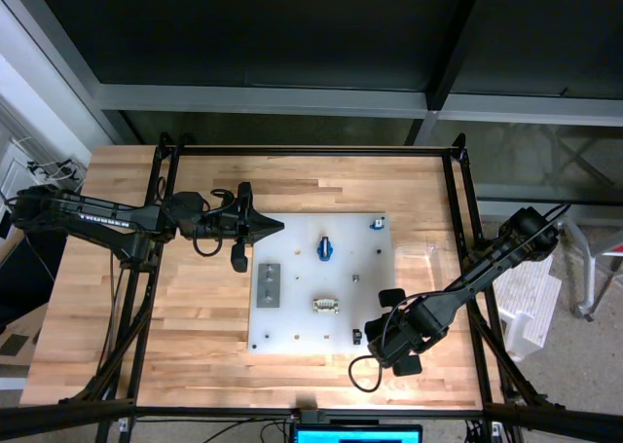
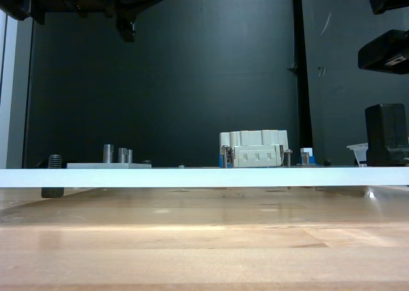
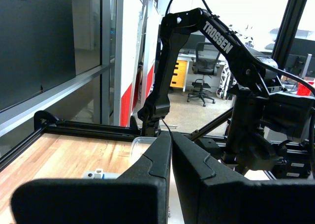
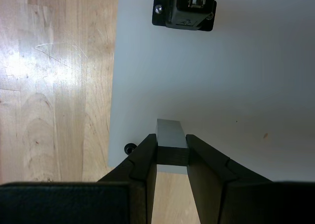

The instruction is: Pick the 16mm bar and install on taskboard

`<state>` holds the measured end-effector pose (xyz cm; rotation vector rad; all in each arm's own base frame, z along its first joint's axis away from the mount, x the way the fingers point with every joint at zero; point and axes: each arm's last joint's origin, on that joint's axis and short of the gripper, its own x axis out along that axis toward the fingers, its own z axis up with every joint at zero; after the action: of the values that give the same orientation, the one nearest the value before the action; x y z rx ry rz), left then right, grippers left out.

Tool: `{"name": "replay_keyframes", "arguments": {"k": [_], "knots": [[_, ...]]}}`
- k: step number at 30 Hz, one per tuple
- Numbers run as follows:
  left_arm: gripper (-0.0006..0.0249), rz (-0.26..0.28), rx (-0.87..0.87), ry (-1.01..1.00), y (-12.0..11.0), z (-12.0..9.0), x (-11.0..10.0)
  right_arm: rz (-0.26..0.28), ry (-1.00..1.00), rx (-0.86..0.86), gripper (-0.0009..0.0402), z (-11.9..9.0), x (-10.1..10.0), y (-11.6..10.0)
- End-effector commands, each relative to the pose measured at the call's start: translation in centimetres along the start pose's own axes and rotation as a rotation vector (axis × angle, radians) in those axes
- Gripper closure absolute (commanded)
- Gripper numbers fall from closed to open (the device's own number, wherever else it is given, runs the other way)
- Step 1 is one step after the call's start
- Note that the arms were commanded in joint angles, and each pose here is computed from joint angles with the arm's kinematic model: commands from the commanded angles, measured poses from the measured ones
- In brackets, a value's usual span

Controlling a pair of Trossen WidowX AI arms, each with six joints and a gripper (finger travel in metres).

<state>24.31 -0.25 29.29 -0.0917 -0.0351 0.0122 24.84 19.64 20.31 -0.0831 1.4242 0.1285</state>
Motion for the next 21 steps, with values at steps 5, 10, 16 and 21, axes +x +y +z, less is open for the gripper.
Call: {"name": "replay_keyframes", "arguments": {"k": [5, 10, 16, 21], "knots": [[0.0243, 0.000, 0.000, -0.001, 0.01, 0.02, 0.00, 0.003, -0.001, 0.001, 0.0393, 0.01, 0.02, 0.04], [0.0243, 0.000, 0.000, -0.001, 0.00, 0.02, 0.00, 0.003, -0.001, 0.018, 0.0393, 0.02, 0.02, 0.03], [0.0243, 0.000, 0.000, -0.001, 0.01, 0.02, 0.00, 0.003, -0.002, 0.105, 0.0393, 0.02, 0.01, 0.02], [0.0243, 0.000, 0.000, -0.001, 0.01, 0.02, 0.00, 0.003, -0.003, 0.155, 0.0388, 0.03, 0.01, 0.02]]}}
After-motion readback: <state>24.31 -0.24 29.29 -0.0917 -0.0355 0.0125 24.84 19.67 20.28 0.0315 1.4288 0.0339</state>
